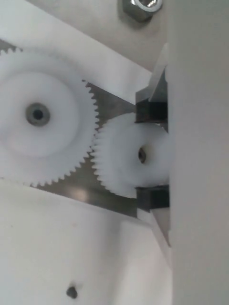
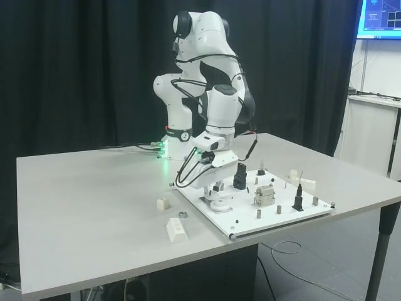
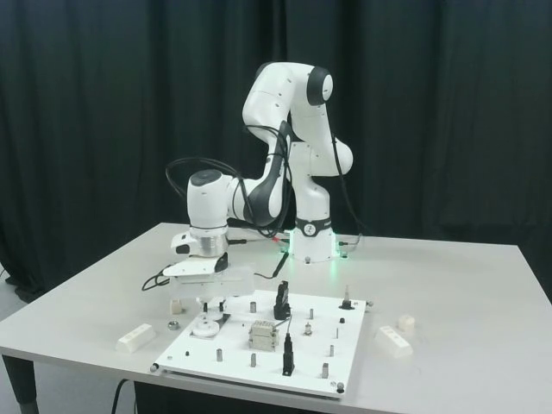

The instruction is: Insert medium gear.

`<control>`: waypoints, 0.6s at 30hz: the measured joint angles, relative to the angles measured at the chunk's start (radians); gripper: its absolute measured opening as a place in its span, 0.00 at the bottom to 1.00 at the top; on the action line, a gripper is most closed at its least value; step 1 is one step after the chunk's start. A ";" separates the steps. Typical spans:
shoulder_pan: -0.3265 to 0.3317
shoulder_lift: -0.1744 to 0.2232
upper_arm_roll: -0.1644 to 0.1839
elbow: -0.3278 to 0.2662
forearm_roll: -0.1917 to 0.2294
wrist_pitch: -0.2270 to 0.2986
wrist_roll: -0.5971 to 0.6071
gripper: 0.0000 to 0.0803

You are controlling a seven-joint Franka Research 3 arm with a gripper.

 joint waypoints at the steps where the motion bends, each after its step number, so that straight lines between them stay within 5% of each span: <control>1: 0.000 0.000 0.000 0.000 -0.002 -0.001 -0.010 0.35; 9: 0.001 0.002 0.000 0.004 -0.007 -0.005 -0.024 0.35; 18: 0.001 0.002 -0.001 0.004 -0.002 -0.005 0.150 0.35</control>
